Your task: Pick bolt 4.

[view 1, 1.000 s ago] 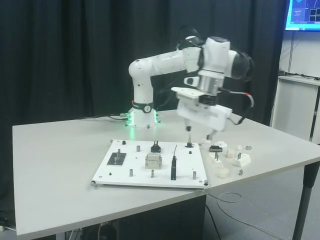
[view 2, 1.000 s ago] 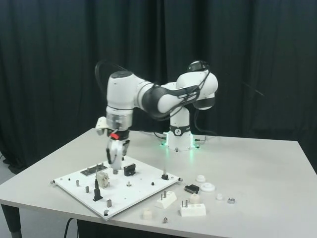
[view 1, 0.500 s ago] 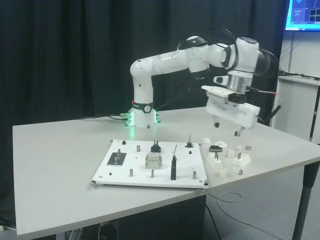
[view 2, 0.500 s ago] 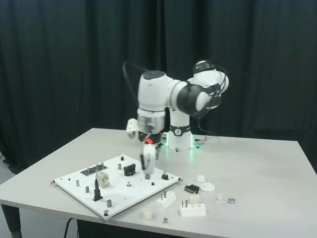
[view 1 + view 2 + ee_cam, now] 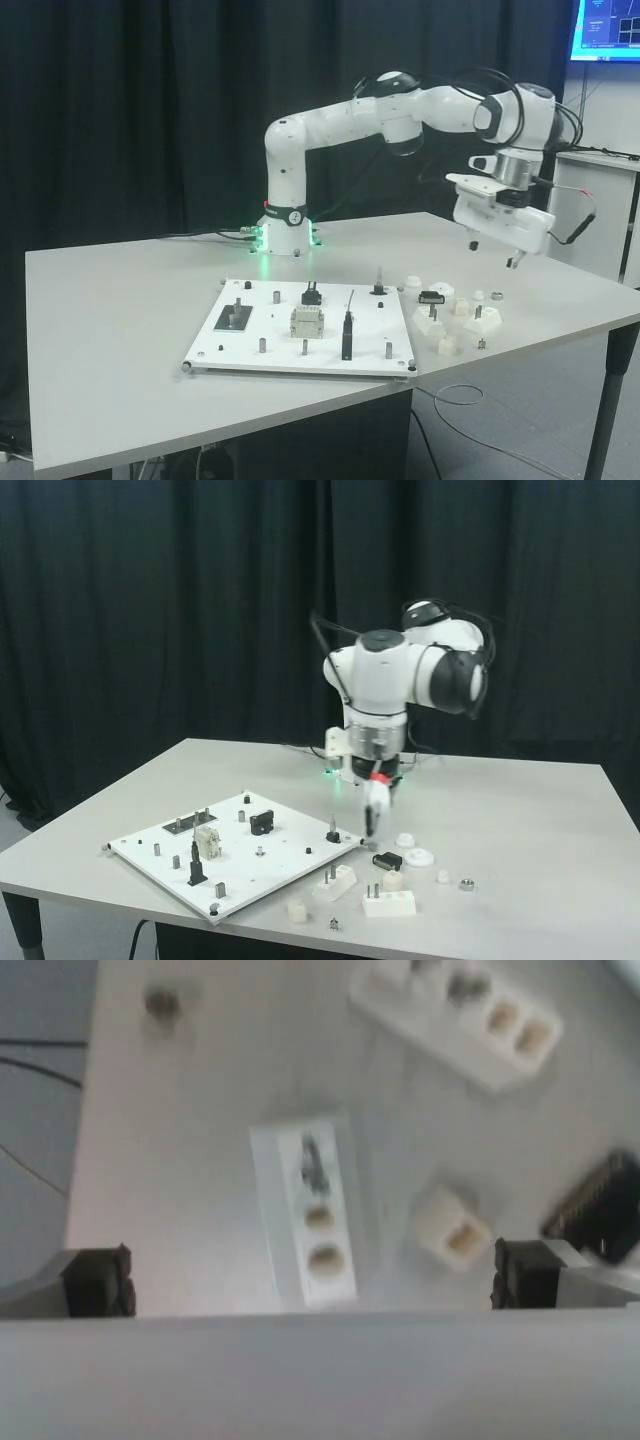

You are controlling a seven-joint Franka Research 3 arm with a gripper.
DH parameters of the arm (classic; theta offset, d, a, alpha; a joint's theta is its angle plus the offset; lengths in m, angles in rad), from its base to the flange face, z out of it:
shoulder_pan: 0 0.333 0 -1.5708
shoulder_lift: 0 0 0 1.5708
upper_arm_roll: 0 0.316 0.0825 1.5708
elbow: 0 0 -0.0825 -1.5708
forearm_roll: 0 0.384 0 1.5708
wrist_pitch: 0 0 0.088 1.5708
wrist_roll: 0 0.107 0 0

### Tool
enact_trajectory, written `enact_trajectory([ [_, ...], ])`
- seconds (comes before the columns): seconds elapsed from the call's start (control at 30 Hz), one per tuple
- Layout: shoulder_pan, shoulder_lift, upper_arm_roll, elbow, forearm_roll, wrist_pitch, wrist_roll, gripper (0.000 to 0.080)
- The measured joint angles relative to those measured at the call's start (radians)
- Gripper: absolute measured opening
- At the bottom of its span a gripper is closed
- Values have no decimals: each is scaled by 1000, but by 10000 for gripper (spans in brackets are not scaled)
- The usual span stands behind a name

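My gripper (image 5: 310, 1278) is open, its black fingertips (image 5: 95, 1282) far apart with nothing between them. It hangs in the air over the loose white parts beside the assembly board, seen as the gripper (image 5: 492, 254) and the gripper (image 5: 370, 825) in the room views. Straight below it lies a long white holder block (image 5: 285, 1220) with one small grey bolt (image 5: 310, 1165) standing in it and two empty holes. That holder (image 5: 340, 883) sits just off the board's corner. I cannot tell which bolt is number 4.
A second white holder (image 5: 470, 1020) with bolts (image 5: 390, 904), a small white cube (image 5: 452, 1230), a black connector (image 5: 598, 1210) and a loose nut (image 5: 160, 1002) lie close by. The white board (image 5: 305, 325) carries several pins, a tall bolt (image 5: 379, 277) and black plugs. The table edge is near.
The arm has swung away from the tall bolt on the board to the loose white parts beside it. The gripper stays empty.
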Motion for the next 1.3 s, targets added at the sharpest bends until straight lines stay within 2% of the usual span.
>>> enact_trajectory([
  [0.13,37,0,5,-1,-8,-9,43,800],
  [0.4,98,0,28,-17,-62,-17,102,800],
  [0.67,160,0,54,-77,-76,-12,138,800],
  [1.0,240,-1,77,-175,-73,67,153,800],
  [1.3,293,-6,88,-241,-47,129,172,800],
])
